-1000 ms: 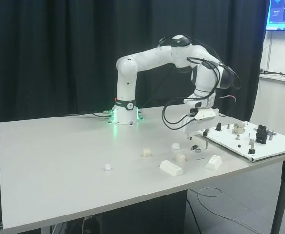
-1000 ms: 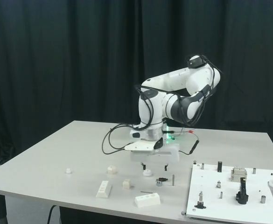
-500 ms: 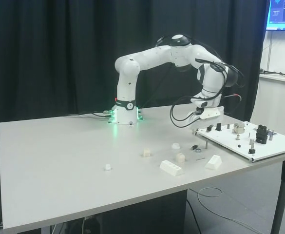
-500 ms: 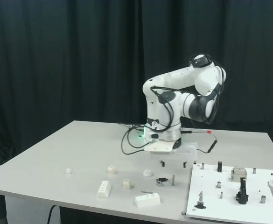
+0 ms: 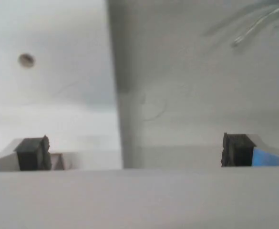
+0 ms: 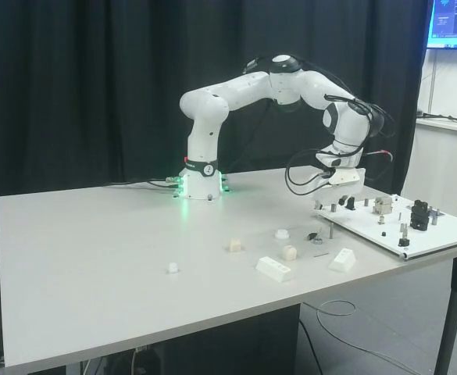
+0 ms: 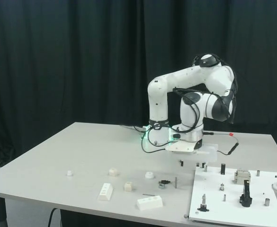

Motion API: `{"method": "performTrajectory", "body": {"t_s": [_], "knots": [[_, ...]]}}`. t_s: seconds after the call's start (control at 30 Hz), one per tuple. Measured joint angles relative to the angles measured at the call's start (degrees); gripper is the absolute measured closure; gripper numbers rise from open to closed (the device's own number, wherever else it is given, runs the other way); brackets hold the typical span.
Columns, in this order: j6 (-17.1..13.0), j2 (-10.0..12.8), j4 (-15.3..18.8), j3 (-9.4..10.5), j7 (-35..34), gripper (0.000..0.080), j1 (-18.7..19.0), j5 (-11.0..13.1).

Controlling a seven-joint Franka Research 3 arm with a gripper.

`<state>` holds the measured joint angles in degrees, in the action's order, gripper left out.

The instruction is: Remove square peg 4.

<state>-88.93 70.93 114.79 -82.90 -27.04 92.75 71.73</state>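
Grey desk, white board at one end.
End effector hangs over the board's edge, fingers spread wide, holding nothing.

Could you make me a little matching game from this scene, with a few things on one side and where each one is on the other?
Things:
1. gripper
2. white board
3. long white block
4. green light

Places:
A. at the foot of the arm
B. lying on the grey table, among the loose white pieces
C. at the table's end, with small black and grey parts standing on it
D. in the air, above the near edge of the board

Pairs: 1-D, 2-C, 3-B, 4-A
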Motion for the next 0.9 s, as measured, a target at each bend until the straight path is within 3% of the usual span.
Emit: {"method": "performTrajectory", "body": {"t_s": [0.4, 0.9], "knots": [[-3.49, -0.01, 2.19, 0.77, -3.25, 0.0003, 5.87, 0.0], [-6.41, -0.22, 3.79, 2.28, -6.23, 0.0003, 10.18, 0.06]]}}
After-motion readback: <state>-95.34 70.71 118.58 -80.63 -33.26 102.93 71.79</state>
